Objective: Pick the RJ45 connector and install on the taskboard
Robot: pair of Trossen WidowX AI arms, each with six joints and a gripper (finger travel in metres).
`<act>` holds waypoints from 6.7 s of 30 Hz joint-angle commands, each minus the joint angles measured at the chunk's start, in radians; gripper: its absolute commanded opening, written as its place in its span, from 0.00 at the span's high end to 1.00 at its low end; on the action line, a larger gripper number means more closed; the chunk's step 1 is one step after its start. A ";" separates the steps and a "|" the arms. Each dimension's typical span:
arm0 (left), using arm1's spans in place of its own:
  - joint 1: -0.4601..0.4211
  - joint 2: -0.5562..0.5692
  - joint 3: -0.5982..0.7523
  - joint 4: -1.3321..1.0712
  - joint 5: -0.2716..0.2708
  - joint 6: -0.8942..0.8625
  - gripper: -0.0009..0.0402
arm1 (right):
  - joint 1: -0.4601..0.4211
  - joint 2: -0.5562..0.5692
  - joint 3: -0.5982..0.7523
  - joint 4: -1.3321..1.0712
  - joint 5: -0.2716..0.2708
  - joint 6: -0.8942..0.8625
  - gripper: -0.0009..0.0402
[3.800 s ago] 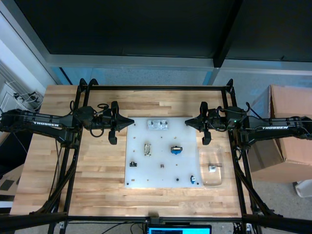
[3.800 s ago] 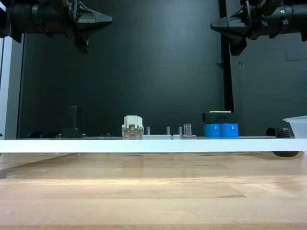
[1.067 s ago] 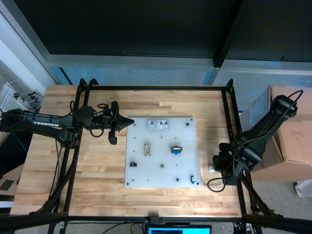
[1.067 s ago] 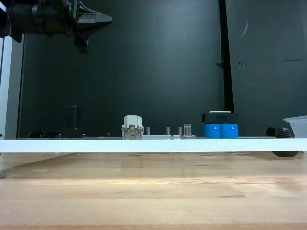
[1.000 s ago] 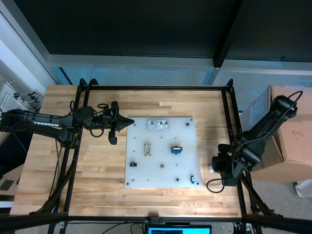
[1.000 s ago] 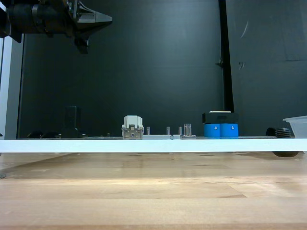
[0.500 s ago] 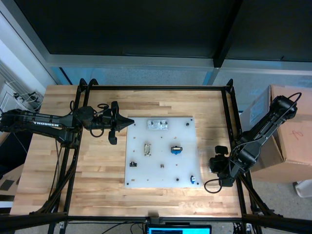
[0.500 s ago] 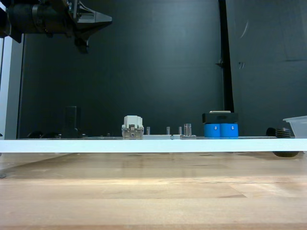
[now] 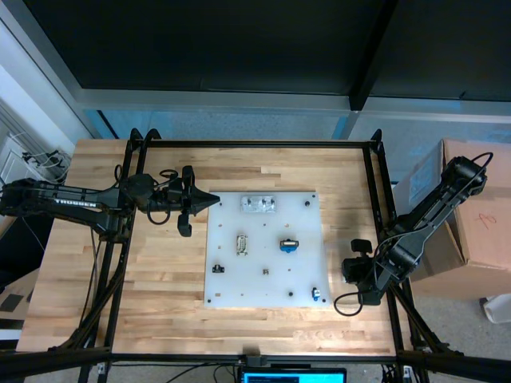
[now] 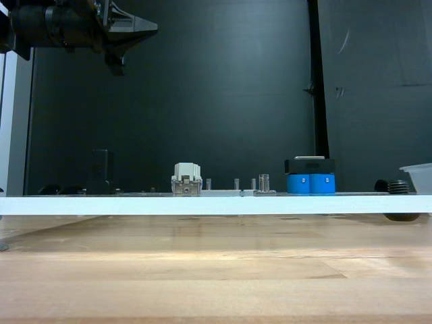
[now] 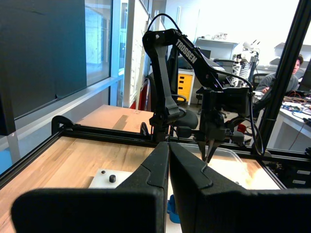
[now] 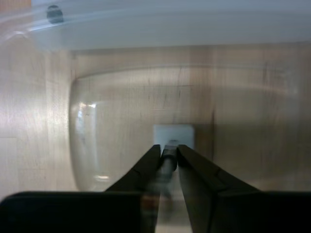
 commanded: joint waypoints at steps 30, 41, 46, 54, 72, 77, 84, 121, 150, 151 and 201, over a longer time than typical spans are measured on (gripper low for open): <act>0.000 0.000 0.000 0.000 0.000 0.000 0.98 | 0.000 -0.048 0.201 -0.220 -0.002 -0.007 0.98; 0.000 0.000 0.000 0.000 0.000 0.000 0.98 | -0.003 -0.034 0.327 -0.225 0.017 -0.026 0.98; 0.000 0.000 0.000 0.000 0.000 0.000 0.98 | -0.019 0.016 0.377 -0.225 0.047 -0.024 0.98; 0.000 0.000 0.000 0.000 0.000 0.000 0.98 | -0.105 0.124 0.451 -0.200 0.040 -0.043 0.98; 0.000 0.000 0.000 0.000 0.000 0.000 0.98 | -0.167 0.242 0.469 -0.115 0.027 -0.109 0.98; 0.000 0.000 0.000 0.000 0.000 0.000 0.98 | -0.169 0.262 0.469 -0.081 0.026 -0.109 0.98; 0.000 0.000 0.000 0.000 0.000 0.000 0.98 | -0.169 0.289 0.469 -0.051 0.032 -0.113 0.98; 0.000 0.000 0.000 0.000 0.000 0.000 0.98 | -0.163 0.366 0.469 -0.037 0.024 -0.100 0.98; 0.000 0.000 0.000 0.000 0.000 0.000 0.98 | -0.153 0.384 0.463 -0.022 0.021 -0.240 0.98; 0.000 0.000 0.000 0.000 0.000 0.000 0.98 | -0.153 0.385 0.463 -0.021 0.021 -0.240 0.98; 0.000 0.000 0.000 -0.022 0.000 0.000 0.98 | -0.139 0.385 0.444 -0.022 0.013 -0.214 0.98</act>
